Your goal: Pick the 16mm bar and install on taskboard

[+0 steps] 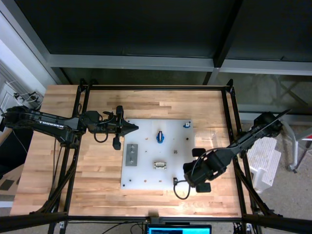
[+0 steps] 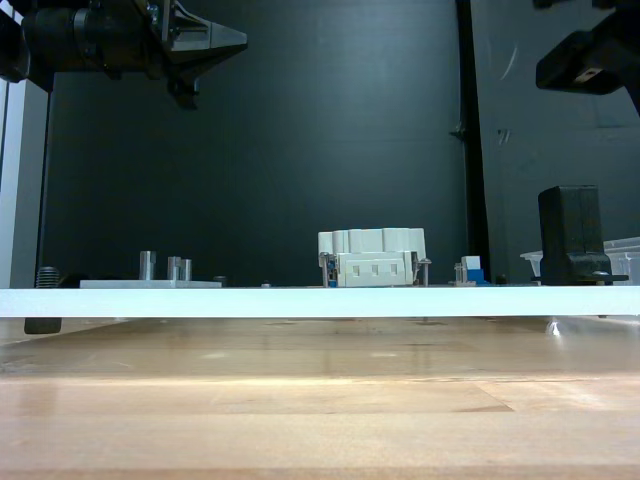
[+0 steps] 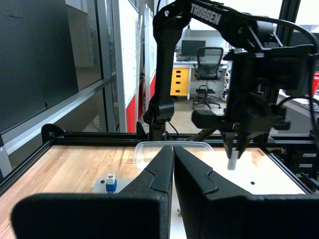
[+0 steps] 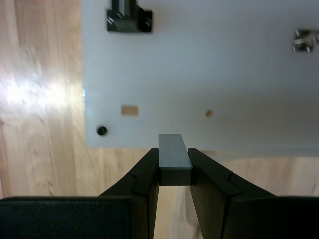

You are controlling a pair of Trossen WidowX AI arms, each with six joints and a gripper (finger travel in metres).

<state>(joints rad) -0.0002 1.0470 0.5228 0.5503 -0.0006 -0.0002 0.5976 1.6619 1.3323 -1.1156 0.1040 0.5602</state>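
At centre frame in the high view, the table (image 1: 58,165) carries the taskboard (image 1: 146,170), lying flat and square to it.

Left arm: reaches in from the left edge. The left gripper (image 1: 132,127) hangs above the board's upper-left corner. Its fingers are pressed together with nothing between them.

Right arm: reaches in from the right edge. The right gripper (image 1: 192,173) is raised over the board's lower-right edge, with its fingers clamped on the bar (image 4: 174,159). The bar is off the board, held in the air at the very fingertips. It shows as a short grey piece with part of it standing out past the tips.

Block (image 1: 131,155): sits on the board's left side, well apart from the bar, with short pegs (image 2: 148,265) standing on it.

Risks, as judged:
- The hold is at the fingertips only, so a quick move or a touch on the board could twist or drop the bar.
- If the seat is in the block, the bar must cross the board past the connector (image 1: 159,166) and the knob (image 1: 160,137). A low carry could strike either.
- The left gripper hangs near the block and could crowd the approach.
- A tilted bar would jam at the seat's mouth rather than enter.
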